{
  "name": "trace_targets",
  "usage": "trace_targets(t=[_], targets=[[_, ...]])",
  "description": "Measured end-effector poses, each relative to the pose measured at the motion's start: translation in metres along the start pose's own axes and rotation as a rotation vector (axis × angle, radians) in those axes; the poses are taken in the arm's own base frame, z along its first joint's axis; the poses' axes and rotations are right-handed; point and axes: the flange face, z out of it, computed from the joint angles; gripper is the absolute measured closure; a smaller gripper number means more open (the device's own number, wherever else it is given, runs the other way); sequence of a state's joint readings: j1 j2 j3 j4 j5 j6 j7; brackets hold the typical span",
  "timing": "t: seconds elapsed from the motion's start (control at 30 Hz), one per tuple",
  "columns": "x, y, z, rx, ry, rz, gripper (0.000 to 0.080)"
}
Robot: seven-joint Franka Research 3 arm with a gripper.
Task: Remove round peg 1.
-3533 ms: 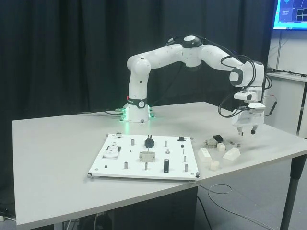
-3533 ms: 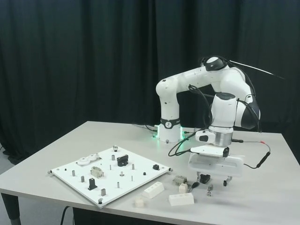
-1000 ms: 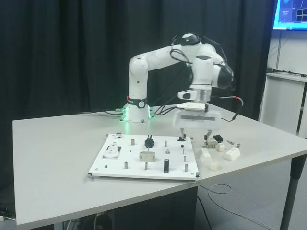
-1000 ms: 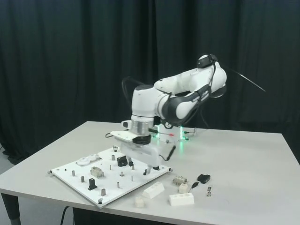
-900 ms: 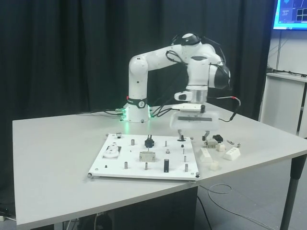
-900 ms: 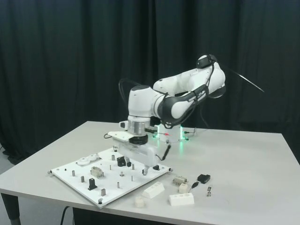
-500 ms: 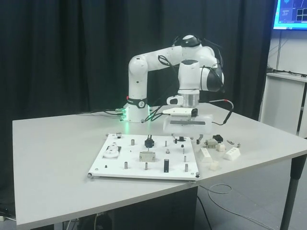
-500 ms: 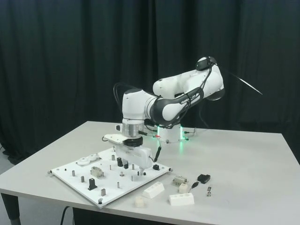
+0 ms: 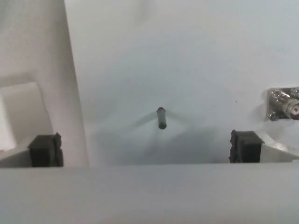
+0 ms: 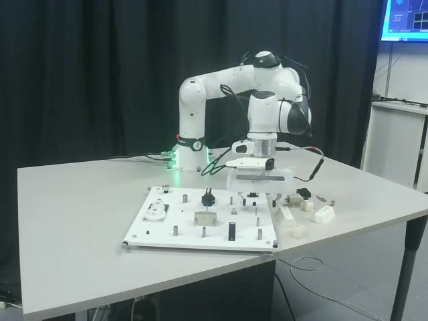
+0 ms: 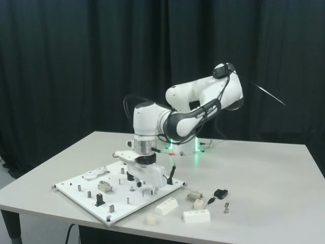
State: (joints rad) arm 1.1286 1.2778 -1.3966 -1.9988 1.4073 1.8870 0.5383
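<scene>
Round peg 1 (image 9: 161,117) is standing upright in the white board (image 9: 187,56), directly below the pincer (image 9: 145,148) and centred between its two black fingertips (image 9: 245,145). The pincer is hanging wide open and empty, touching nothing, apparently aligned so each fingertip can close on opposite sides of the peg. A metal connector (image 9: 286,103) is sitting beside one fingertip.

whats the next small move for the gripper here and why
Probably a straight descent. In the wrist view the thin peg stands upright on the white board, centred between the two black fingertips, which are spread wide with nothing held. The gripper hovers above the board, so lowering it until the fingers flank the peg should come before closing.
</scene>
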Motion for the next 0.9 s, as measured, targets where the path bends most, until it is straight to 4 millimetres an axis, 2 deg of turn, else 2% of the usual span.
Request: trace_targets(t=[0.9], targets=[[-0.001,-0.003,0.011,0.007,0.028,-0.011,0.0003]])
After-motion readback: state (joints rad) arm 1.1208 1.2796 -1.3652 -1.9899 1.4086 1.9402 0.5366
